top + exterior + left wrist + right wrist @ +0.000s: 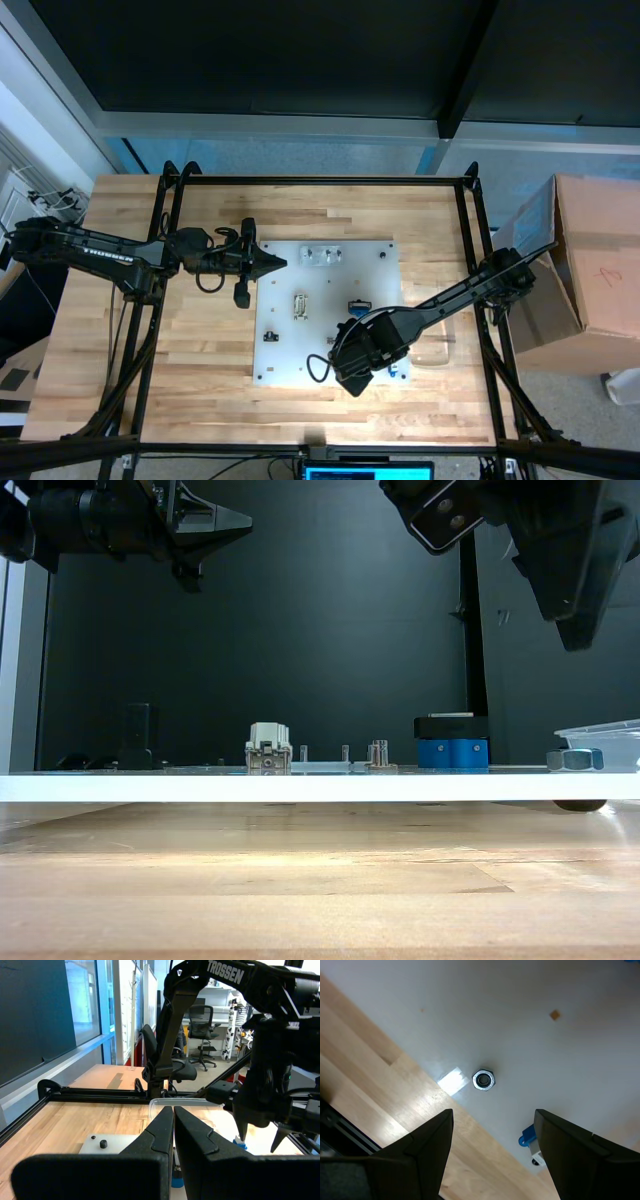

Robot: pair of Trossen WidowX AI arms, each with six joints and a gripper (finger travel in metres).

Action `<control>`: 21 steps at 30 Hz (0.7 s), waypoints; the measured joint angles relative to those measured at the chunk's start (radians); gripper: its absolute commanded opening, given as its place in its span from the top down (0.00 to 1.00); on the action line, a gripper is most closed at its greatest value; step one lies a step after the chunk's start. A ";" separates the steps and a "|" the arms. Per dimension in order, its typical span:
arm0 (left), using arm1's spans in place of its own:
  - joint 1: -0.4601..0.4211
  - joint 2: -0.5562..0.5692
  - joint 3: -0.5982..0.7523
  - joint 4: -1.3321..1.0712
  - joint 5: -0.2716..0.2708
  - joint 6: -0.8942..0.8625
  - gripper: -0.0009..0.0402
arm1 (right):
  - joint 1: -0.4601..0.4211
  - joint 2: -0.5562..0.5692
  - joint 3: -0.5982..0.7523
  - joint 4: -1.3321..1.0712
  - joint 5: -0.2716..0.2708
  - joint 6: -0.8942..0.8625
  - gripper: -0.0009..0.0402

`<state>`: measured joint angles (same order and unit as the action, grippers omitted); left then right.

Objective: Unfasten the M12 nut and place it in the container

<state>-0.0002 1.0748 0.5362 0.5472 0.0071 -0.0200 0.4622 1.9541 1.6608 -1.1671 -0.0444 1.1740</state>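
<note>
Table [200,400], near edge: bare wood, with the white board [300,350] lying on it.

Near right edge of the board: M12 nut [483,1080], silver, hex, flat and low on the board. From the right wrist we see a dark core in its bore, so we log it as on its stud. From table height no ribs show beneath it. It is lying free of both claws.

Directly above the nut: right claw [493,1112], pointing down, fingers spread wide, nothing between them. The nut shows in the gap, well below the tips. From above, this claw hides the nut.

Just right of the board: clear container [600,732]. In the low view the nut stands in front of its wall; we cannot tell from above whether anything lies in it.

Mid-board: blue block [452,752] with a black top, and a grey connector [268,750] further left.

Far left edge of the board: left claw [278,263], raised high and level, pointing inward, fingers pressed together, holding nothing.

Beyond the table's right side: cardboard box [590,260].
</note>
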 measured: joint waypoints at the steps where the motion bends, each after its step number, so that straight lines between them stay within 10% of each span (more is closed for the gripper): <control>1: 0.000 0.000 0.000 0.000 0.000 0.000 0.98 | 0.000 0.006 0.000 0.007 0.002 -0.030 0.41; 21: 0.000 0.000 0.000 0.000 0.000 0.000 0.98 | 0.007 0.152 -0.002 0.080 0.014 -0.231 0.42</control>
<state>-0.0002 1.0748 0.5358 0.5472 0.0067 -0.0196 0.4694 2.1059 1.6592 -1.0870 -0.0307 0.9428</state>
